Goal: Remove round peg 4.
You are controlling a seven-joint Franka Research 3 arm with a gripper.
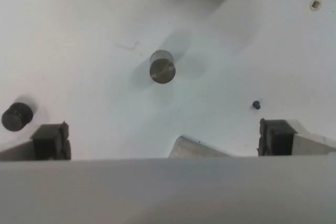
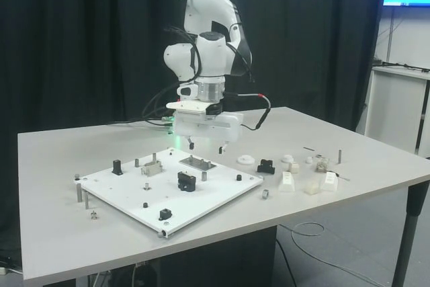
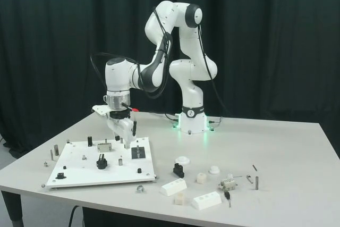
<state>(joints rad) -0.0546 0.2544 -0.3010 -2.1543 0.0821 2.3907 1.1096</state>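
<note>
A short grey round peg [image 1: 161,67] stands upright in the white board [image 1: 79,35]. In the first room view this peg [image 2: 203,176] is near the middle of the board [image 2: 127,203], beside a flat grey metal plate [image 2: 197,162]. My gripper [image 1: 163,138] hangs open above the board with nothing between its black fingertips [image 1: 51,141]. The peg is apart from the fingers, a little off the line between them. From the room the gripper [image 2: 205,146] sits well above the peg. The second room view shows the gripper [image 3: 121,141] over the peg [image 3: 120,160].
A black round peg [image 1: 17,116] stands off to one side, and a black fixture [image 2: 185,181] sits close to the grey peg. Other small pegs and blocks dot the board [image 3: 74,176]. Loose white and black parts [image 2: 309,179] lie on the grey table [image 2: 54,152] beside it.
</note>
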